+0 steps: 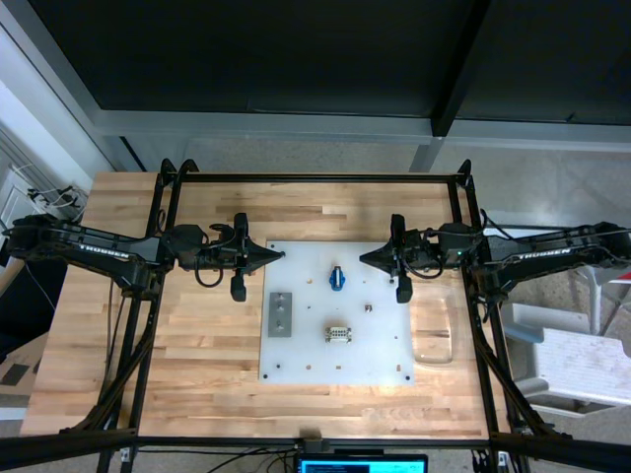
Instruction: Remove the HAN10-E connector and place it in the container
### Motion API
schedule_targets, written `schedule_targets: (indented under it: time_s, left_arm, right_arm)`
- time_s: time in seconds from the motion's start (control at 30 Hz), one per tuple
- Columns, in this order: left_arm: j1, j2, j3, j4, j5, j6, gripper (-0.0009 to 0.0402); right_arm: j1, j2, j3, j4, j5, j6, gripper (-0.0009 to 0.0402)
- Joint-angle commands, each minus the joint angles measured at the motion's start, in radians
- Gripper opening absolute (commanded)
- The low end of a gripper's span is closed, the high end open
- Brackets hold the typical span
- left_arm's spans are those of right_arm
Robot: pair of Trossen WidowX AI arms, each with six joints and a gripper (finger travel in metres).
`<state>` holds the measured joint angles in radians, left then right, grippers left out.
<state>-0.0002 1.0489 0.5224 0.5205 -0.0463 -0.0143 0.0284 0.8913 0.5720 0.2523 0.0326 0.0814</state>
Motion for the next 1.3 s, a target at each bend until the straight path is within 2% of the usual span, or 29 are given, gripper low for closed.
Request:
schedule_targets:
  time_s: [0.03,0.27,0.37,0.53,0.73,1.03,1.3]
  left_arm:
    - [0.0,0.0,0.0,0.001,0.0,0.0,0.0]
    - [0.0,0.0,0.0,0.001,0.0,0.0,0.0]
    - [0.0,0.0,0.0,0.001,0.0,0.0,0.0]
    - [0.0,0.0,0.0,0.001,0.0,0.0,0.0]
    - [0.0,0.0,0.0,0.001,0.0,0.0,0.0]
    - [0.0,0.0,0.0,0.001,0.0,0.0,0.0]
    - [0.0,0.0,0.0,0.001,0.0,0.0,0.0]
  right_arm:
    - [0.001,0.026,0.082,-0.126,-0.011,0.005,0.0]
    - [0.004,0.146,0.294,-0.441,-0.013,0.042,0.0]
    - [0.006,0.205,0.376,-0.536,-0.045,0.046,0.0]
    - [0.024,0.298,0.522,-0.712,-0.045,0.072,0.0]
    - [0.08,0.432,0.717,-0.939,-0.024,0.095,0.0]
    - [0.166,0.66,1.022,-1.277,-0.017,0.142,0.0]
    - [0.212,0.83,1.189,-1.479,0.002,0.191,0.0]
